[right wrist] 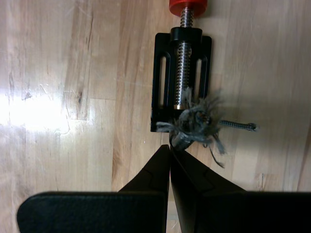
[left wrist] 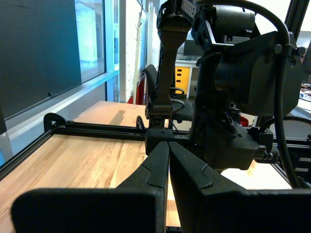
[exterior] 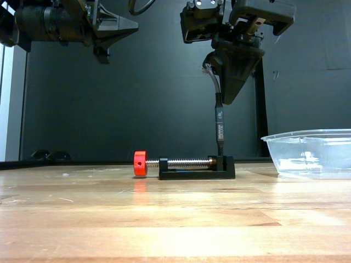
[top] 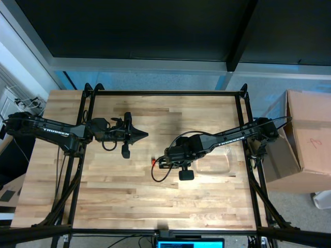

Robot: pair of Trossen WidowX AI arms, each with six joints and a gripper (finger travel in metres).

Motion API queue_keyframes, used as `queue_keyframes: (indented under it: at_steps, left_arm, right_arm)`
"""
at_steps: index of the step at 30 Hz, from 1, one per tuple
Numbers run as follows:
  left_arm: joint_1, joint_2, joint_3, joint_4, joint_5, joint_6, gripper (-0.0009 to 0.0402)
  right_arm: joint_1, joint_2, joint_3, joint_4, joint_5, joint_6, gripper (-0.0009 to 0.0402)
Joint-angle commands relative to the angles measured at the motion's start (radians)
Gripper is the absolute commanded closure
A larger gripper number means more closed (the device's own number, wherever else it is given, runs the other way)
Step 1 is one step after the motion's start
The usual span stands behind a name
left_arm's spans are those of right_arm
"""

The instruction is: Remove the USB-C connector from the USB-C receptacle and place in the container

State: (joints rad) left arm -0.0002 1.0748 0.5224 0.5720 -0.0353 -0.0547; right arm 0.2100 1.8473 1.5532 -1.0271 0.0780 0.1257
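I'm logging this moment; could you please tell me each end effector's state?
Left end effector: closed, empty, high over the table.
Right end effector: closed beside the USB-C connector, which stands seated in the receptacle.

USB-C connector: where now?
Low view: the USB-C connector stands upright in the black clamp, left of the container, the right gripper shut at its top; the left gripper hangs high at left.
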Motion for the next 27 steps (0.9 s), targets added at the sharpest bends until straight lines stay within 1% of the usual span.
queue_keyframes:
  at_steps: [1, 4, 6, 9, 13, 15, 17, 19, 21, 27]
  left_arm:
    - [0.000, 0.000, 0.000, 0.001, 0.000, 0.000, 0.0393]
    - [0.000, 0.000, 0.000, 0.000, 0.000, 0.000, 0.0393]
    - [0.000, 0.000, 0.000, 0.001, 0.000, 0.000, 0.0393]
    - [0.000, 0.000, 0.000, 0.001, 0.000, 0.000, 0.0393]
    - [0.000, 0.000, 0.000, 0.001, 0.000, 0.000, 0.0393]
    - [0.000, 0.000, 0.000, 0.001, 0.000, 0.000, 0.0393]
    - [0.000, 0.000, 0.000, 0.001, 0.000, 0.000, 0.0393]
    - [0.000, 0.000, 0.000, 0.001, 0.000, 0.000, 0.0393]
    - [0.000, 0.000, 0.000, 0.001, 0.000, 0.000, 0.0393]
    - [0.000, 0.000, 0.000, 0.001, 0.000, 0.000, 0.0393]
  right_arm:
    - [0.002, -0.002, 0.031, -0.043, -0.003, 0.001, 0.0393]
    - [0.003, -0.002, 0.086, -0.092, -0.003, 0.010, 0.0389]
    - [0.004, -0.002, 0.127, -0.129, 0.001, 0.019, 0.0371]
    - [0.005, -0.002, 0.173, -0.175, 0.006, 0.025, 0.0322]
    - [0.004, -0.002, 0.183, -0.186, 0.008, 0.026, 0.0245]
    - [0.004, -0.002, 0.183, -0.193, 0.009, 0.026, 0.0214]
    - [0.004, -0.002, 0.182, -0.192, 0.010, 0.027, 0.0193]
    - [0.004, -0.002, 0.182, -0.191, 0.010, 0.027, 0.0183]
    - [0.004, -0.002, 0.182, -0.191, 0.010, 0.027, 0.0184]
    - [0.004, 0.006, 0.172, -0.174, 0.010, 0.024, 0.0217]
